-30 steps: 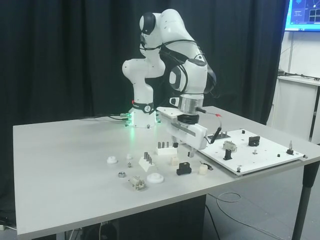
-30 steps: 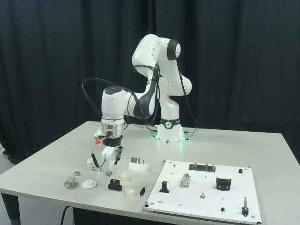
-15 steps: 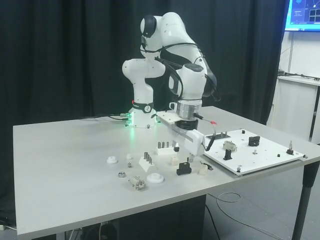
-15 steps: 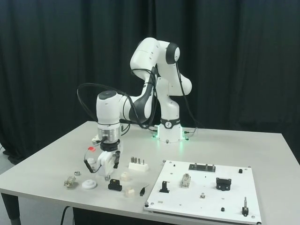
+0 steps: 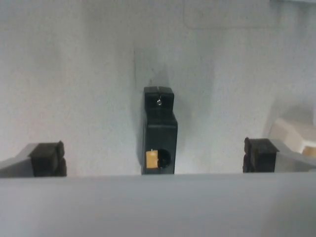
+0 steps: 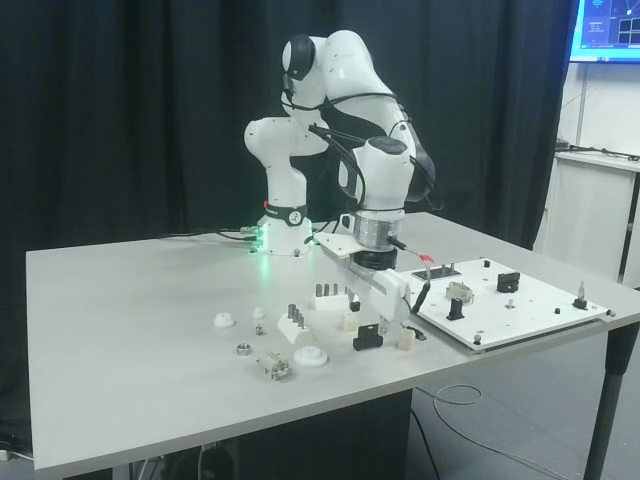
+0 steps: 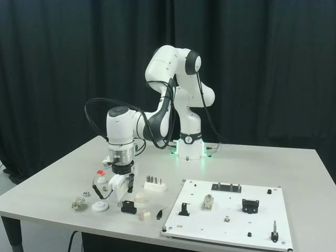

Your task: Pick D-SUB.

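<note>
So the end effector (image 5: 159, 158) hangs spread wide over a small black block (image 5: 159, 132) on the tabletop (image 6: 130, 300), nothing held. The D-SUB (image 6: 273, 366) looks like that metal connector well apart, near the front edge. Close here and it'd probably grab the wrong part.

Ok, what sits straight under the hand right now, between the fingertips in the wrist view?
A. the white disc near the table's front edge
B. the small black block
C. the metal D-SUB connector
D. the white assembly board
B: the wrist view shows the small black block centred between the two fingertips of the hand, which hangs open over it, while the metal D-SUB connector lies apart near the table's front edge.
</note>
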